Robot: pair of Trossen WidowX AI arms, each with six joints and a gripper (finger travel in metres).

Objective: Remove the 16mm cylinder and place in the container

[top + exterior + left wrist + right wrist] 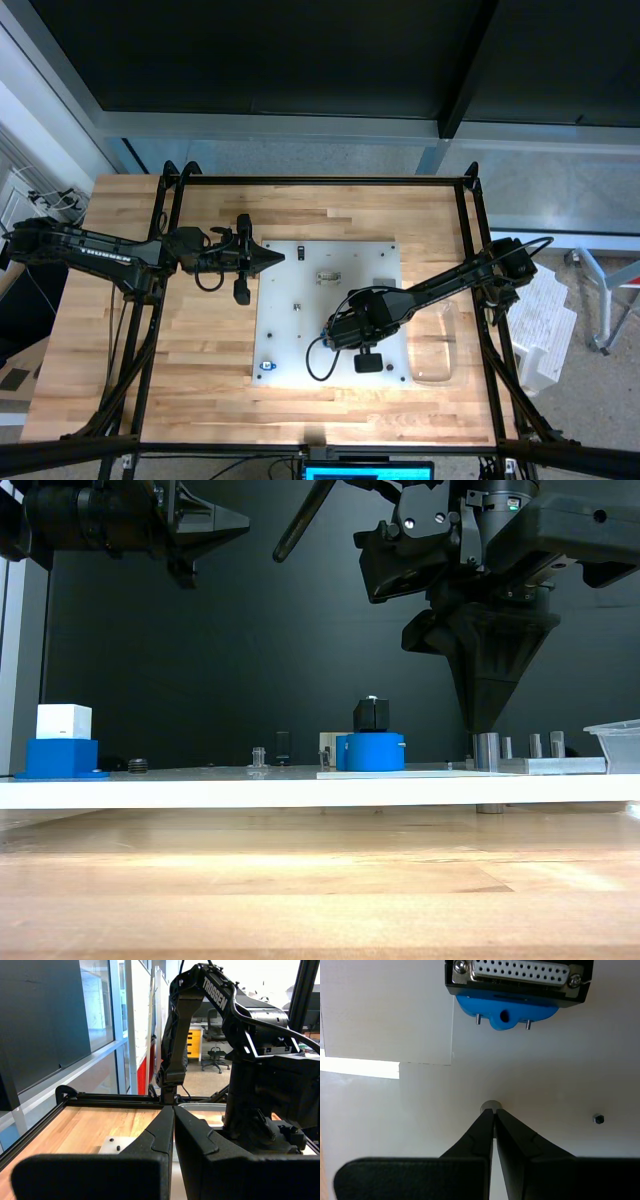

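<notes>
The 16mm cylinder (487,751) is a short silver peg standing upright in the white board (200,790). My right gripper (487,725) points straight down with its tips right at the peg's top. Seen from the right wrist, the fingers are shut together and the right gripper (494,1110) meets the near edge of the cylinder's round top (491,1105), with nothing between them. From above, the right gripper (338,328) hides the peg. The container (437,345), a clear tray, lies right of the board; its rim (615,730) also shows. My left gripper (278,258) hovers shut by the board's left edge.
A D-sub connector on a blue mount (512,990) sits just beyond the peg. A blue round part (375,750) stands mid-board, and a blue base with a white cube (63,745) at the left. A grey metal block with thin pegs (545,763) lies beside the container.
</notes>
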